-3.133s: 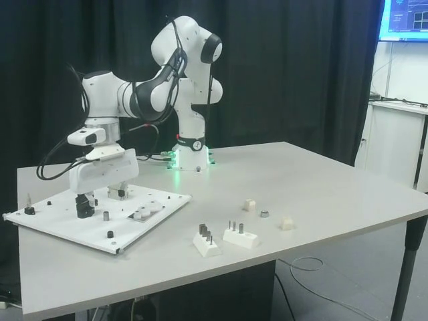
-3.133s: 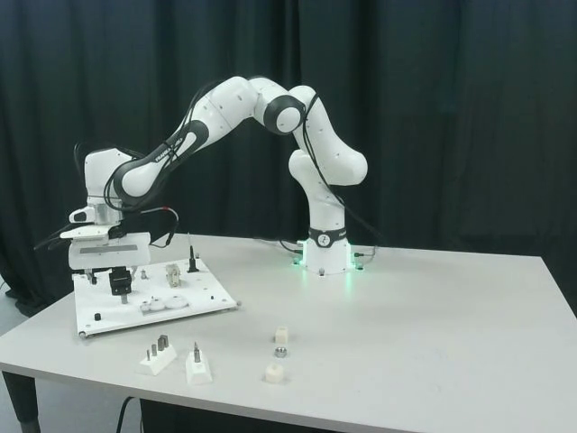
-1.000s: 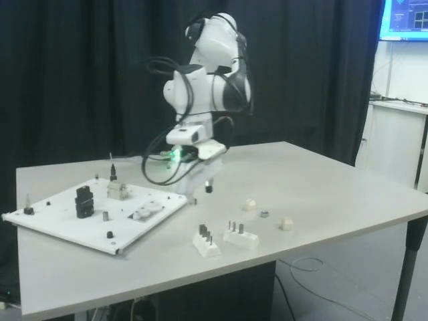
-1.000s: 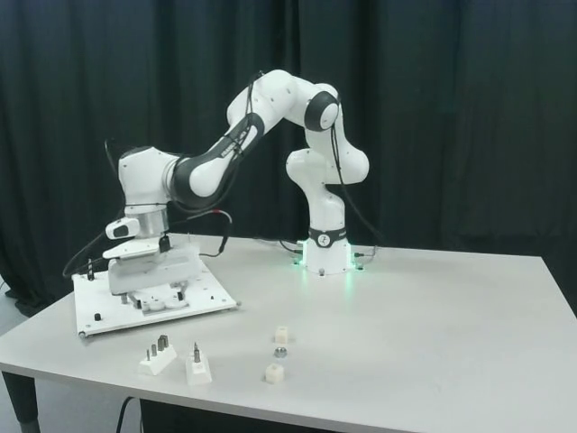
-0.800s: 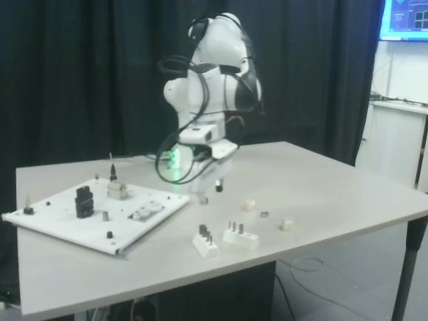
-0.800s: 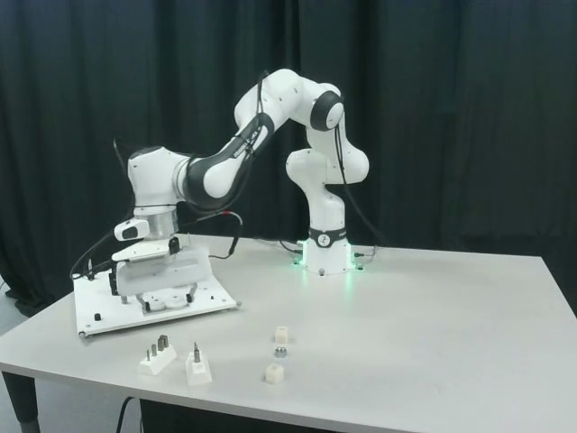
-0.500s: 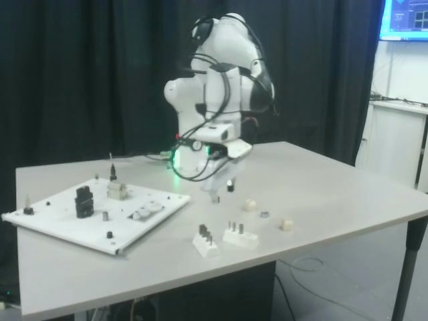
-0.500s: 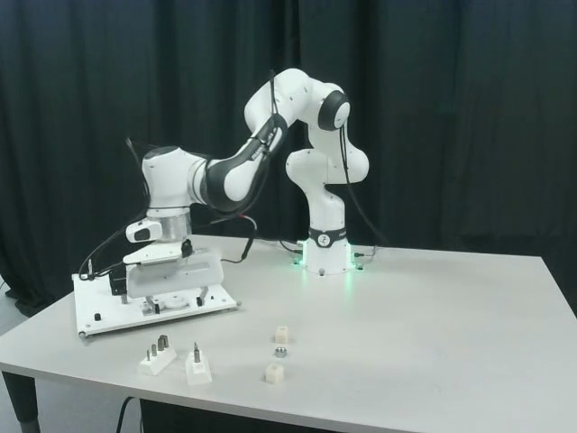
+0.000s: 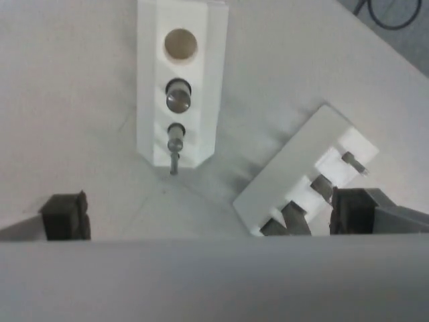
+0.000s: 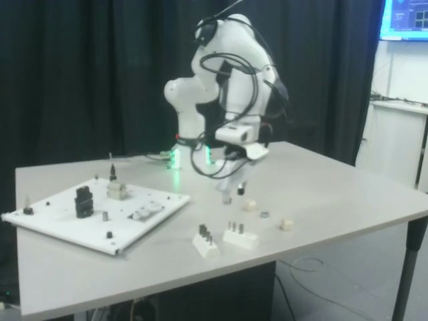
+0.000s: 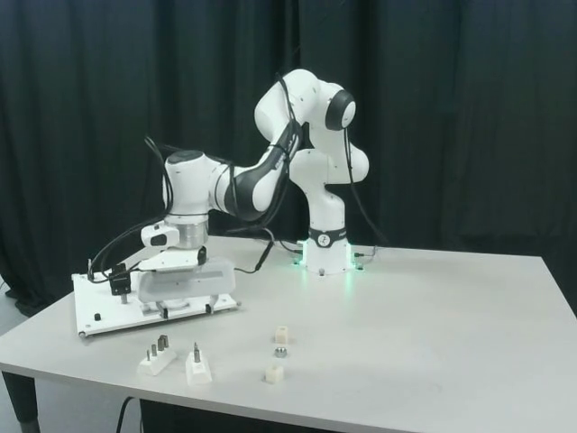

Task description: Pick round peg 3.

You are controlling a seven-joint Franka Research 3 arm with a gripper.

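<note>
The gripper (image 9: 208, 218) is held wide apart, empty, above two white peg blocks (image 9: 179, 87) on the table (image 11: 433, 325).

Lit evenly and brightly from above, with the grey table (image 10: 321, 187) pale against a black curtain (image 11: 469, 108). Soft, faint shadows beside the white peg holder (image 9: 181, 127). Green glow at the arm base (image 11: 302, 263); bright glare from a screen (image 10: 404, 20).
</note>
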